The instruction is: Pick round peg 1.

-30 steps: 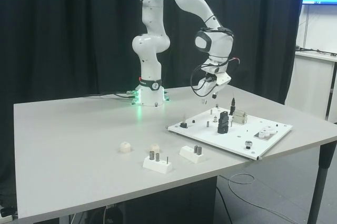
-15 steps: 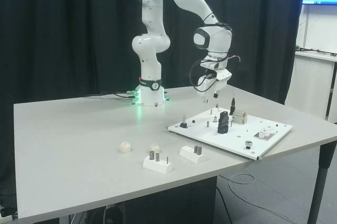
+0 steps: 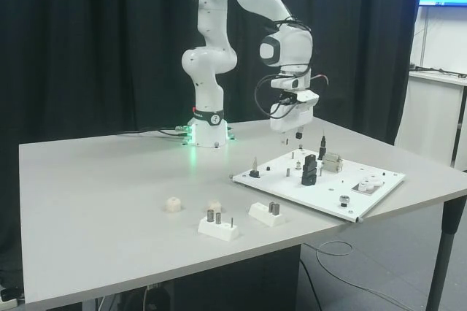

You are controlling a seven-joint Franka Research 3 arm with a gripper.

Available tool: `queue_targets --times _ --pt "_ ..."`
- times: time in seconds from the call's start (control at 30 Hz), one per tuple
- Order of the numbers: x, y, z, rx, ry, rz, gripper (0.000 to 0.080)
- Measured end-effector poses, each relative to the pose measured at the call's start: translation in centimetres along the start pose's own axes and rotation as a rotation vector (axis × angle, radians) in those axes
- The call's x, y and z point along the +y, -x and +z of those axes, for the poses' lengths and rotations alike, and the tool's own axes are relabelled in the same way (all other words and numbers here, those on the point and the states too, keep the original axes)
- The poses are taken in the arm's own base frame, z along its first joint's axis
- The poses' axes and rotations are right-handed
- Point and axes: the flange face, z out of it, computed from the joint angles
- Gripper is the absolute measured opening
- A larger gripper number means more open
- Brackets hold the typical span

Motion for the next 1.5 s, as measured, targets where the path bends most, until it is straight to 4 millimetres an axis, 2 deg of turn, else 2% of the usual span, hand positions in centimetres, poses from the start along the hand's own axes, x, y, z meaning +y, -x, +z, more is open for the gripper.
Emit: queue_targets --times 0.3,0.9,1.23,1.5 --pt "2.6 -5.6 -0.1 0.071 0.012 -0.011 0.08" --pt "6.3 -16.0 0.8 0.117 0.059 -0.043 0.08" --pt "8.8 -20.9 1.2 0.083 0.095 -0.061 0.08" --pt "11.4 -24.0 1.4 0.048 0.121 -0.067 0.08"
